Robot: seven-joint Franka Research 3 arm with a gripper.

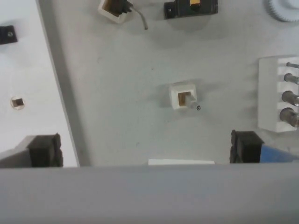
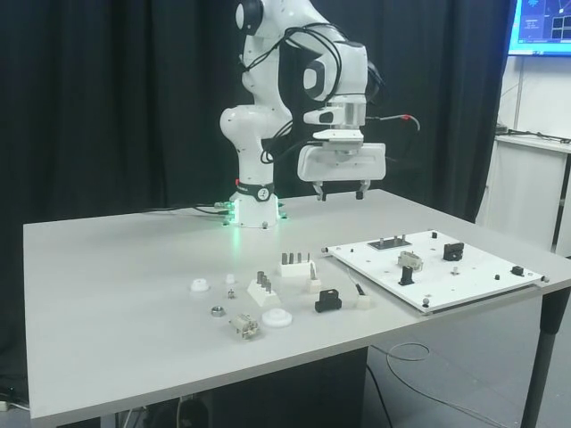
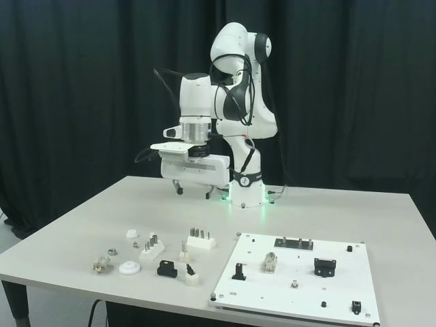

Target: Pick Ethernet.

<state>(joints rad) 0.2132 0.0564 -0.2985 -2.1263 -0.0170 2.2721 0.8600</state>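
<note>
With the pincer [image 2: 340, 193] released high above the counter [image 2: 116, 267], we risk seizing a neighbouring part beside the Ethernet connector [image 1: 115, 9].

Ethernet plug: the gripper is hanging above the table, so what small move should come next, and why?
Probably shift the open gripper sideways, without descending, until the Ethernet plug in its white holder lies between the fingertips. In the wrist view a small white block sits nearest centre, while the plug is at the rim beside a black part.
</note>
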